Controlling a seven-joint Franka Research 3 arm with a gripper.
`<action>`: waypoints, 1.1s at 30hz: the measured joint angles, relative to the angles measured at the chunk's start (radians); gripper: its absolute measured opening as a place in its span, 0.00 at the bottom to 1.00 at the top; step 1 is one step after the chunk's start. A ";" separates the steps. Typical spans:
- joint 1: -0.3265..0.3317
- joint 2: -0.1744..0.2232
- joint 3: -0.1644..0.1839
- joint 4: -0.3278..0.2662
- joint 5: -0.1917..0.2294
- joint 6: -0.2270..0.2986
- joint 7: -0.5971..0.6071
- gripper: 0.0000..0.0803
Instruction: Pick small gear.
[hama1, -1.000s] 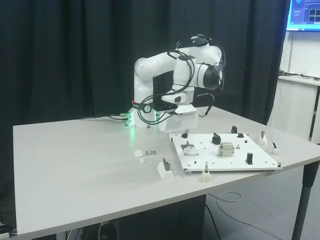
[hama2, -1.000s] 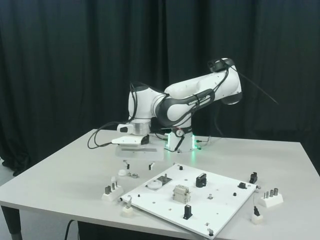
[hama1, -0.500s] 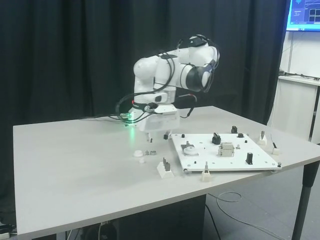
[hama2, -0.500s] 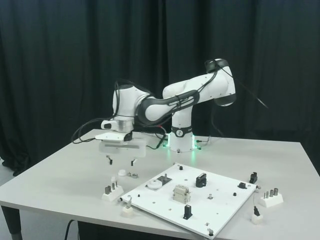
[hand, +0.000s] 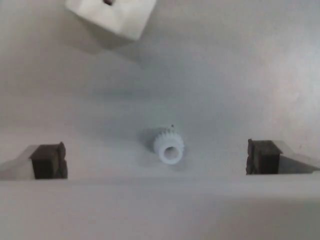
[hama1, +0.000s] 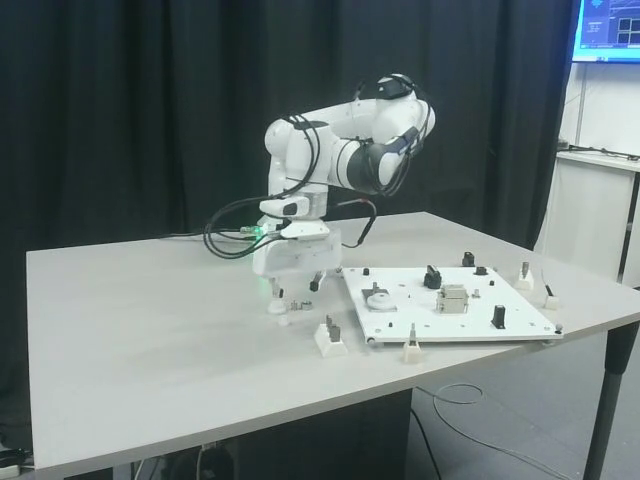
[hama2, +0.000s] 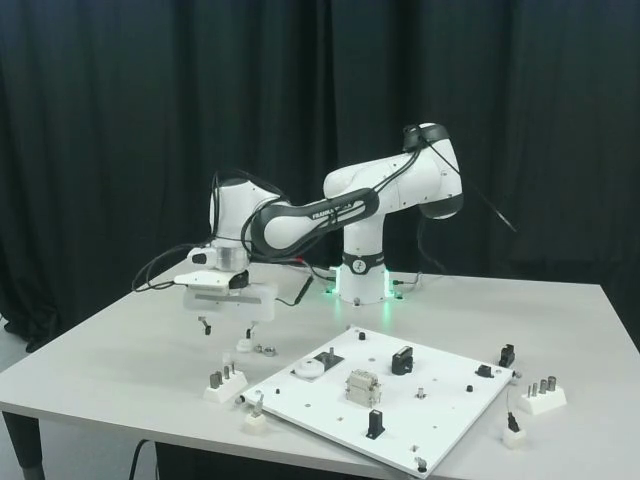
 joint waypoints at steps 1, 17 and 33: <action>-0.001 0.000 0.006 -0.002 0.004 0.009 0.000 1.00; -0.016 -0.017 0.086 -0.023 0.068 0.089 0.000 1.00; -0.027 -0.028 0.123 -0.023 0.073 0.112 -0.034 1.00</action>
